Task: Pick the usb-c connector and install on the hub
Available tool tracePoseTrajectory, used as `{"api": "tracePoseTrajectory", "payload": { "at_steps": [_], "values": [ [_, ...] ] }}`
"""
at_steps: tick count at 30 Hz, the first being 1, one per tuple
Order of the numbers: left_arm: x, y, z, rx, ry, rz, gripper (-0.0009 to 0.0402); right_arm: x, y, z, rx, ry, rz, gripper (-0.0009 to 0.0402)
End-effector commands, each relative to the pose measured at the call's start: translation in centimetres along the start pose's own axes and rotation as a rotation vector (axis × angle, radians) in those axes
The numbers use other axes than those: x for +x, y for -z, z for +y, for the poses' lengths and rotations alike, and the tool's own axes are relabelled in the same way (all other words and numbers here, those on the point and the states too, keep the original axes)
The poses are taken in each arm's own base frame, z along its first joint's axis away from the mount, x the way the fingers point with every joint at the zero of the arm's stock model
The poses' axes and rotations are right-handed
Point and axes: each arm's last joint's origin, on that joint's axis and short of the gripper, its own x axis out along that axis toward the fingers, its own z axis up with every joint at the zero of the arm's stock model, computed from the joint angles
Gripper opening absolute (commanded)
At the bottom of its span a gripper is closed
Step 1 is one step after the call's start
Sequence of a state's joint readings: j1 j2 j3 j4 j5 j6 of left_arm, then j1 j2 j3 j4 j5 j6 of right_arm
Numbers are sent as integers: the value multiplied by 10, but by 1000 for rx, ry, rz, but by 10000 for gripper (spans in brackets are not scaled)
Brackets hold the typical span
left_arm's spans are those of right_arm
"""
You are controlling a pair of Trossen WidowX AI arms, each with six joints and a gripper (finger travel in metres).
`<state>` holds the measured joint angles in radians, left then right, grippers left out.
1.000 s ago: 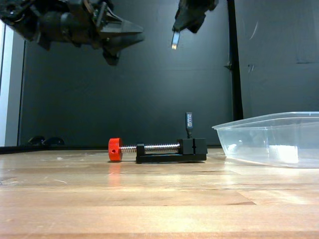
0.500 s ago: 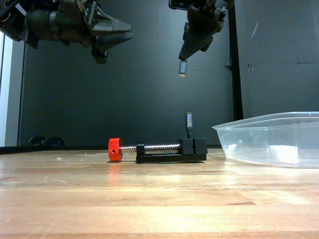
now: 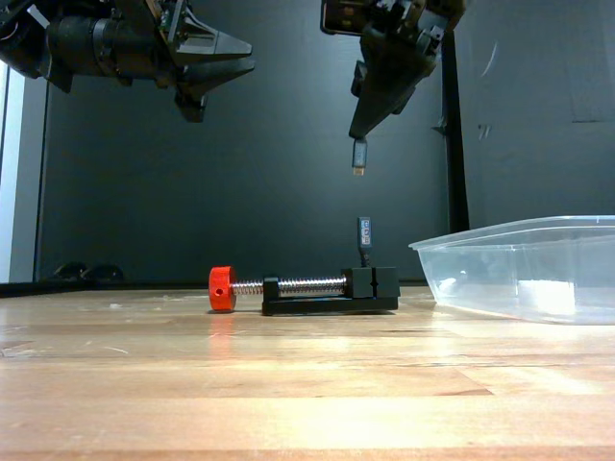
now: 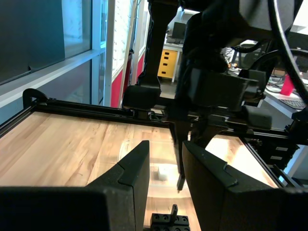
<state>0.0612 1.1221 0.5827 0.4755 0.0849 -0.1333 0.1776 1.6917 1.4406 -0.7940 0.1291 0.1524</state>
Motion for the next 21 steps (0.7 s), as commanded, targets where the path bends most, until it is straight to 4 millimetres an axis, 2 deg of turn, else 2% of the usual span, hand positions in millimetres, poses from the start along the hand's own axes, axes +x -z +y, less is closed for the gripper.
{"api": "tracePoseTrajectory", "payload": {
  "at_steps": [1,8,21],
  "values": [
    [0,0,0,0,0,0,90,4,0,2,3,-2,5,0],
    [0,0,0,0,0,0,90,18,1,7,-7,-18,39,0],
    [0,0,0,0,0,0,90,27,2,8,-20,-10,55,0]
  ]
}}
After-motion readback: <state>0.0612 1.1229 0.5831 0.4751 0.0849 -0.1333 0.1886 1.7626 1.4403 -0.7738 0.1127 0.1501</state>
